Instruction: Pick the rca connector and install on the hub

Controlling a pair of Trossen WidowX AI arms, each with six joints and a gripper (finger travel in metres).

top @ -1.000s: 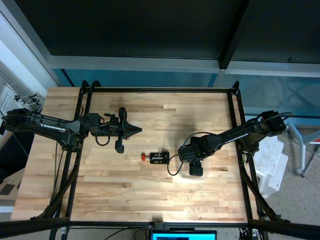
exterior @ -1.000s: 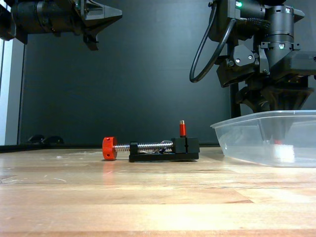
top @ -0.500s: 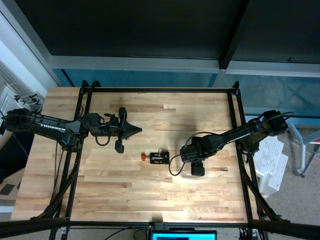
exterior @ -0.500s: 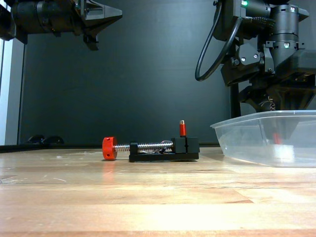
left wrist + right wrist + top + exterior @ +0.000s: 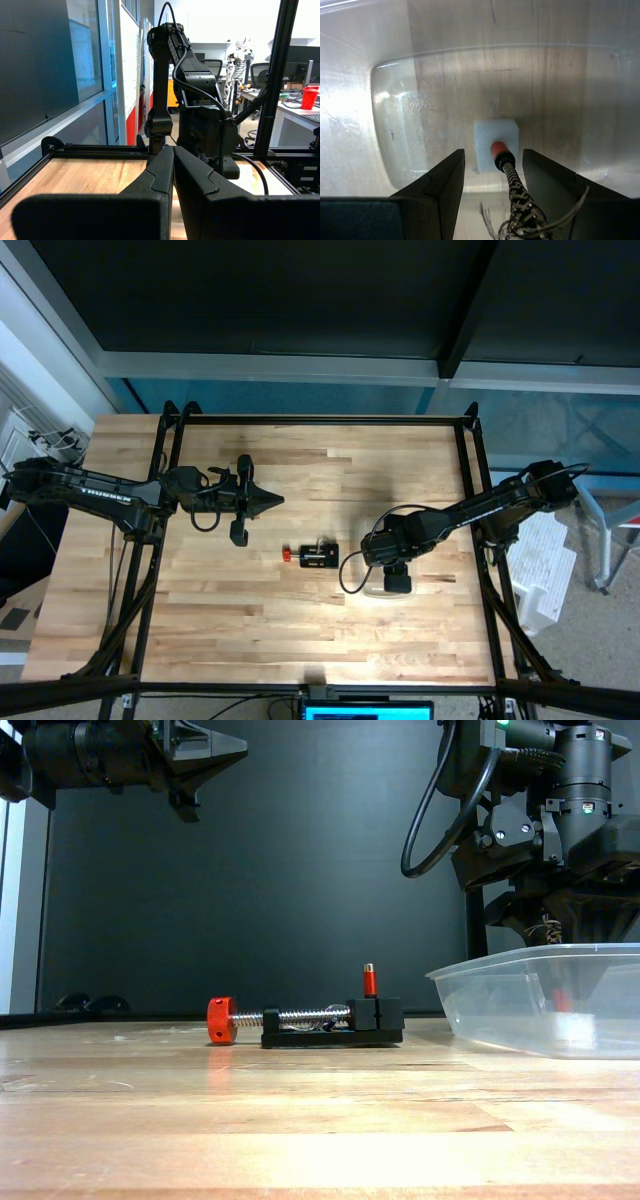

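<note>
Two arms show from above: the left gripper (image 5: 272,501), jaws pressed together, hangs well apart from the hub (image 5: 318,556) on the side of its red knob (image 5: 286,554), while the right gripper (image 5: 396,581) dips into the clear tray (image 5: 368,591) just beside the hub's other end. From table height the hub's red post (image 5: 369,980) stands bare, and the right wrist camera shows spread jaws straddling, not touching, the rca connector (image 5: 501,154) upright on a white cube (image 5: 487,136); best to centre it and pinch the barrel, not the braid
</note>
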